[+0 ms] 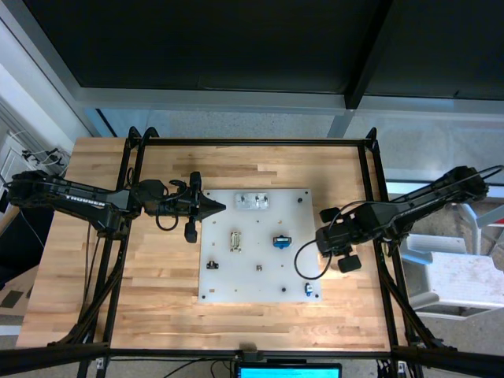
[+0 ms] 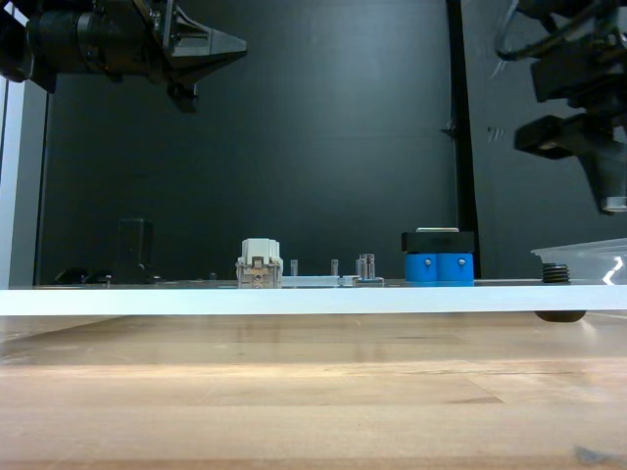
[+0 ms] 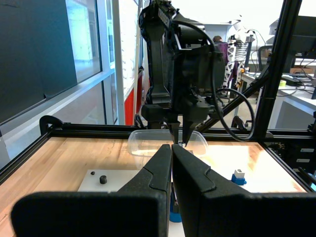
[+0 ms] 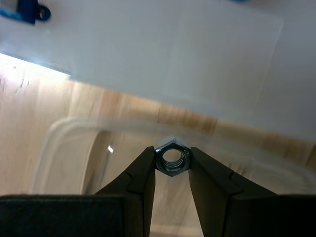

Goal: Unfasten the M12 fastener and place in the container

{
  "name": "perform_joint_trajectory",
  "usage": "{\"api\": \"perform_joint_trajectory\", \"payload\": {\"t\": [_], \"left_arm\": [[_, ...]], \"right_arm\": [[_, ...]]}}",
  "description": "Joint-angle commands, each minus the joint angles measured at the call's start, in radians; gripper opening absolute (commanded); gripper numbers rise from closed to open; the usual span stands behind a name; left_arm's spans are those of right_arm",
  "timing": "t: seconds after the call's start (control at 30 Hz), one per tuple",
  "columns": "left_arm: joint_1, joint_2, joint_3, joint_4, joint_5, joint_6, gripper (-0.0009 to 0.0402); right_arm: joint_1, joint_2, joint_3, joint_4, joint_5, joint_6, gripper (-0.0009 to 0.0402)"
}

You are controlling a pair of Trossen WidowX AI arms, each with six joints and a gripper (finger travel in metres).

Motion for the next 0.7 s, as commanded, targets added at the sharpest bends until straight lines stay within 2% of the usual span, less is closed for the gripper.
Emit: {"api": "perform_joint_trajectory", "payload": {"t": [0.03, 0.3, 0.57, 0.7], "left_arm": [[0.000, 0.000, 0.000, 0.000, 0.000, 0.000, 0.0000], [0.000, 0.000, 0.000, 0.000, 0.000, 0.000, 0.0000], [0.000, 0.000, 0.000, 0.000, 0.000, 0.000, 0.0000], [0.000, 0.000, 0.000, 0.000, 0.000, 0.000, 0.0000]], "right_arm": [[-0.001, -0.056, -0.048, -0.016, 0.000, 0.032, 0.0016], [-0.003, -0.157, -0.110, -0.076, 0.000, 0.094, 0.0016], [-0.008, -0.168, -0.110, -0.076, 0.000, 0.097, 0.0017], [-0.008, -0.168, -0.109, -0.079, 0.000, 0.128, 0.0050]]}}
